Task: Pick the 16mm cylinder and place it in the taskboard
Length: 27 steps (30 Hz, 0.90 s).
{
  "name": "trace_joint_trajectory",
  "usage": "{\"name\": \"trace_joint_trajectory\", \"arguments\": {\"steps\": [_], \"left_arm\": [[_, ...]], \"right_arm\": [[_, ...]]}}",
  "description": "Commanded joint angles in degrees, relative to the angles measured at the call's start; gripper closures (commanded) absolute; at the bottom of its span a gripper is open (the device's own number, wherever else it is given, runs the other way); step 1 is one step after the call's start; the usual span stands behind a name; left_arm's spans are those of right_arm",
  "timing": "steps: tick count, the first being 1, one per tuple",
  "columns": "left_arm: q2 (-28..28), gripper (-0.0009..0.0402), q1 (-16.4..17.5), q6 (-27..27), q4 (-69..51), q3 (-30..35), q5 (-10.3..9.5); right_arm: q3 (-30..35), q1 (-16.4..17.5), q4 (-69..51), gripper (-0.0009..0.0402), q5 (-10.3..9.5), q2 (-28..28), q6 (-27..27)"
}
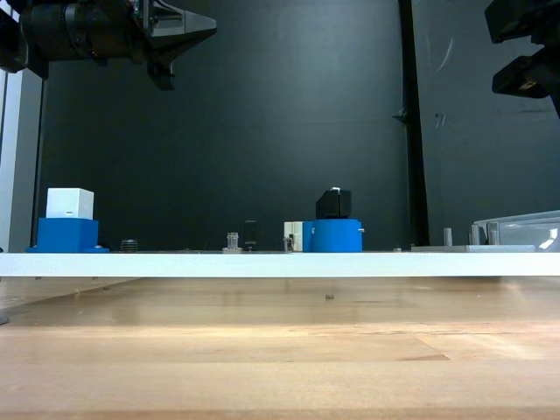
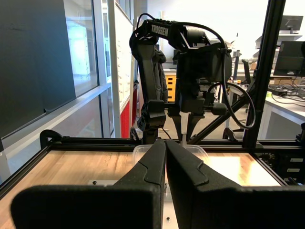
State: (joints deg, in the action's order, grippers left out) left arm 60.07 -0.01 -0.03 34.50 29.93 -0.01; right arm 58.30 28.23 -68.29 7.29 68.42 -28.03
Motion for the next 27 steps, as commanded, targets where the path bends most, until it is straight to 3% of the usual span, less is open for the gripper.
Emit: {"name": "trace_joint_trajectory", "arguments": {"steps": [1, 22, 25, 27], "left_arm": [[0.02, 0.0393, 0.02, -0.02, 0.02, 0.02, 0.02], [0.02, 0.0393, 0.00, -0.02, 0.02, 0.02, 0.02], [0.02, 0.0393, 0.00, 0.00, 0.02, 0.02, 0.02], [0.02, 0.0393, 0.02, -0.02, 0.02, 0.02, 0.02]], "right_arm": [[0.31, -0.52, 0.42, 0.0366, -0.04, 1.20, 0.13], [12.33, -4.31, 2.19, 0.0365, -0.04, 16.55, 3.04], [14.14, -4.83, 2.84, 0.0365, -1.46, 18.80, 3.52], [15.21, -5.16, 3.10, 0.0365, -1.25, 20.24, 3.65]]}}
